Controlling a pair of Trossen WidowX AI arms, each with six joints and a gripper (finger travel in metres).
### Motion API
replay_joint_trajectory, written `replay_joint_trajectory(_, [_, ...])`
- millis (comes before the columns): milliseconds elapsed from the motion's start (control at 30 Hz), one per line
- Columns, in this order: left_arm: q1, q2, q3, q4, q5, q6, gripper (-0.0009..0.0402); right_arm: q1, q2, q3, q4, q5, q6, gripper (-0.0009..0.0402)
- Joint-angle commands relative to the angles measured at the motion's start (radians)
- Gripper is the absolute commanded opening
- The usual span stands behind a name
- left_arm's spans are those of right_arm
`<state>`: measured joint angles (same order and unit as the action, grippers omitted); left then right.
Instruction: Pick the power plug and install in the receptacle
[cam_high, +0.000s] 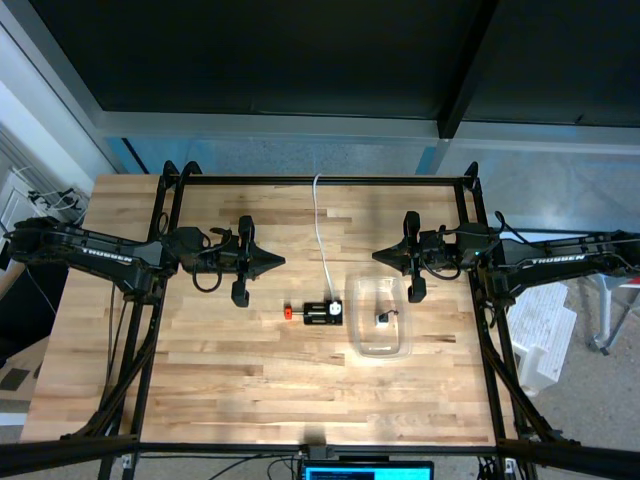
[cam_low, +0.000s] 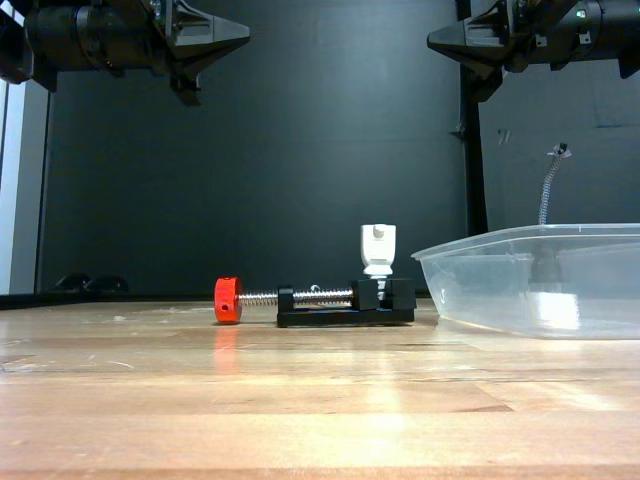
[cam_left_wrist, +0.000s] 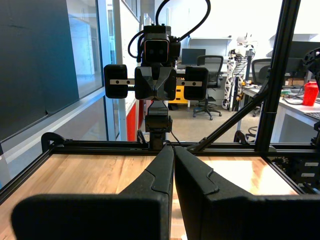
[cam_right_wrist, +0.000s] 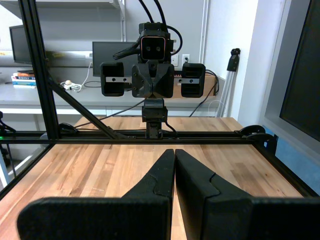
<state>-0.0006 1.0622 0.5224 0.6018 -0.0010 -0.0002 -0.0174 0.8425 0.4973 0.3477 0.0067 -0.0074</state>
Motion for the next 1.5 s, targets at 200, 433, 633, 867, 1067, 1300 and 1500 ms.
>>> replay_joint_trajectory(200, [0.0, 0.0, 0.0, 0.0, 0.0, 0.0, 0.0, 0.0, 0.0, 0.0, 0.0, 0.0, 0.0, 0.0])
replay_joint_trajectory(433, [0.0, 0.0, 0.0, 0.0, 0.0, 0.0, 0.0, 0.0, 0.0, 0.0, 0.0, 0.0, 0.0, 0.0])
replay_joint_trajectory(633, [0.0, 0.0, 0.0, 0.0, 0.0, 0.0, 0.0, 0.0, 0.0, 0.0, 0.0, 0.001, 0.0, 0.0])
replay_joint_trajectory(867, [0.0, 0.0, 0.0, 0.0, 0.0, 0.0, 0.0, 0.0, 0.0, 0.0, 0.002, 0.0, 0.0, 0.0])
replay_joint_trajectory(1067, [0.0, 0.0, 0.0, 0.0, 0.0, 0.0, 0.0, 0.001, -0.005, 0.001, -0.01, -0.018, 0.024, 0.0])
replay_joint_trajectory(1300, [0.0, 0.0, 0.0, 0.0, 0.0, 0.0, 0.0, 0.006, -0.018, 0.13, -0.423, -0.035, 0.029, 0.0])
replay_joint_trajectory(1500, [0.001, 0.0, 0.0, 0.0, 0.0, 0.0, 0.0, 0.039, -0.016, 0.248, -0.779, -0.059, 0.039, 0.0])
